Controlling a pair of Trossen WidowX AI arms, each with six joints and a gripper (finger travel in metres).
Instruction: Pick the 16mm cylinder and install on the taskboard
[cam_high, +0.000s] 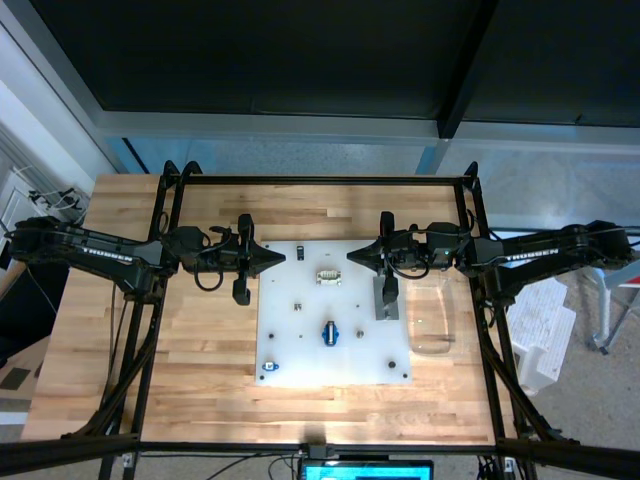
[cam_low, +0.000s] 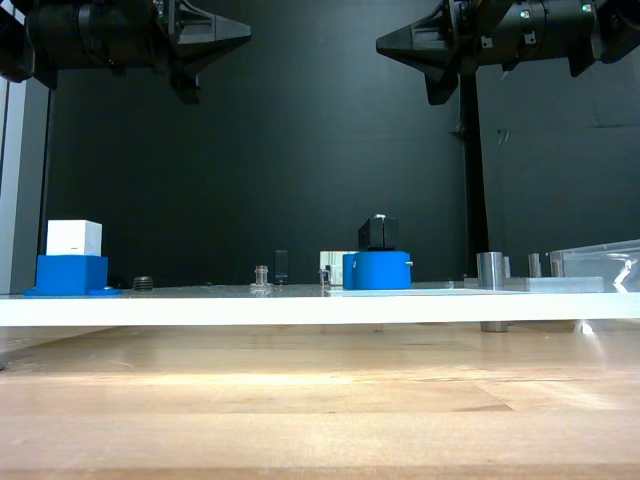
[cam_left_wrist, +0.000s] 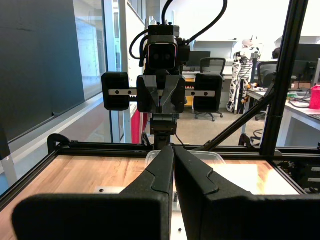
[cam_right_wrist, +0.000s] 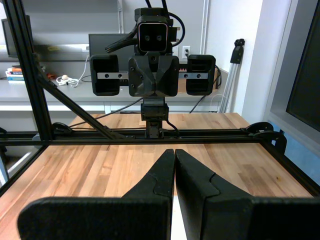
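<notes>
1. above the far part of the taskboard (cam_high: 300, 345), the left gripper (cam_high: 283, 257) hangs in the air, pointing right toward the middle, well clear of the board's surface.
2. its fingers (cam_left_wrist: 160, 175) are pressed together with only a thin seam between them, and they have hold of nothing.
3. the right gripper (cam_high: 350, 256) mirrors it from the right side, pointing left; the two tips face each other at about the same height, with a gap between them.
4. its fingers (cam_right_wrist: 162, 175) are likewise closed tip to tip, with nothing between them.
5. the 16mm cylinder (cam_low: 490, 270) stands upright toward the right of the board, right of the blue fitting (cam_high: 329, 333) and just left of a low grey slab (cam_low: 565, 285); whether it rests on the board or just past it i cannot tell.
6. neither gripper is near the cylinder; both are high above it.
7. a clear tray (cam_high: 435, 350) lies on the wooden table (cam_high: 180, 360) just off the board's right edge.
8. a blue base with a white cube (cam_high: 268, 370) sits at the board's near left corner.
</notes>
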